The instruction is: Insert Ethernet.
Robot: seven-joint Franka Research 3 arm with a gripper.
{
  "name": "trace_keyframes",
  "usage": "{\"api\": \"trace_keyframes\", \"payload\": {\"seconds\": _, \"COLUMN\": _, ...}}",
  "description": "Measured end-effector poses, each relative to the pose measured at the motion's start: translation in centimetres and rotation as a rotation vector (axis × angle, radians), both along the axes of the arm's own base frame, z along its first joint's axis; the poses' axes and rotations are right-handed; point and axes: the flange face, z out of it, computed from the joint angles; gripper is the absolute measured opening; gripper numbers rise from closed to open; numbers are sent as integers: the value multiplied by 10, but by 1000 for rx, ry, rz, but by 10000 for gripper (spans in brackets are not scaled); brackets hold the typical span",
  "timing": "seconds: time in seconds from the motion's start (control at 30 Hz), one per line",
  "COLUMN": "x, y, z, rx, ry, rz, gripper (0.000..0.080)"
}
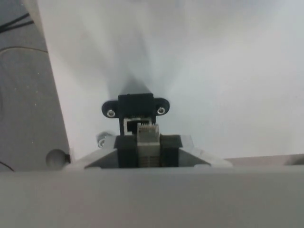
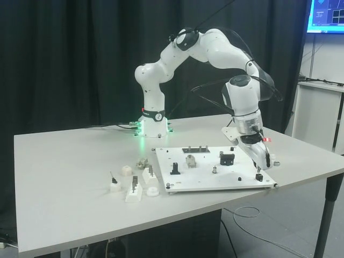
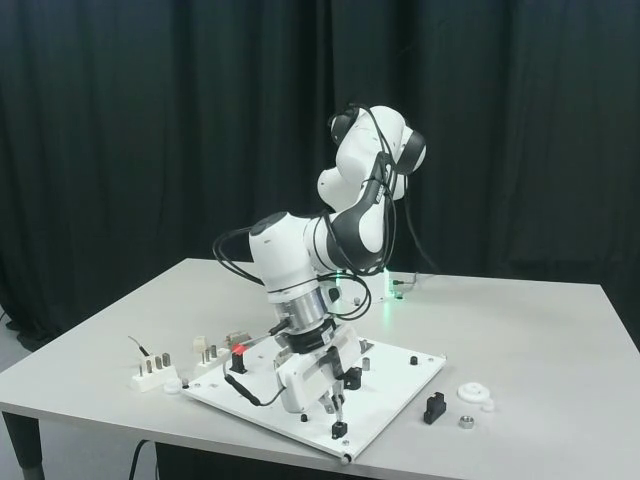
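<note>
In the wrist view my gripper is shut on the Ethernet plug, black fingers on either side of it. The plug's tip sits just at the mouth of the black Ethernet socket, which is screwed to the white board. I cannot tell whether the tip is inside. From the first room view the gripper leans over the socket at the board's near right corner. The second room view shows the gripper tilted just above the socket.
The white board carries other fixtures: a black mount, a black bracket, small posts. White holders stand left of it. A black part, white gear and nut lie beside the board. The table's front edge is close.
</note>
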Motion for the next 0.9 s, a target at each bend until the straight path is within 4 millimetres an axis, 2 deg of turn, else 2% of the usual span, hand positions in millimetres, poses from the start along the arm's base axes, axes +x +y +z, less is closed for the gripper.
{"api": "trace_keyframes", "payload": {"seconds": 0.9, "x": 1, "y": 4, "z": -3, "rx": -10, "ry": -8, "rz": 4, "gripper": 97}}
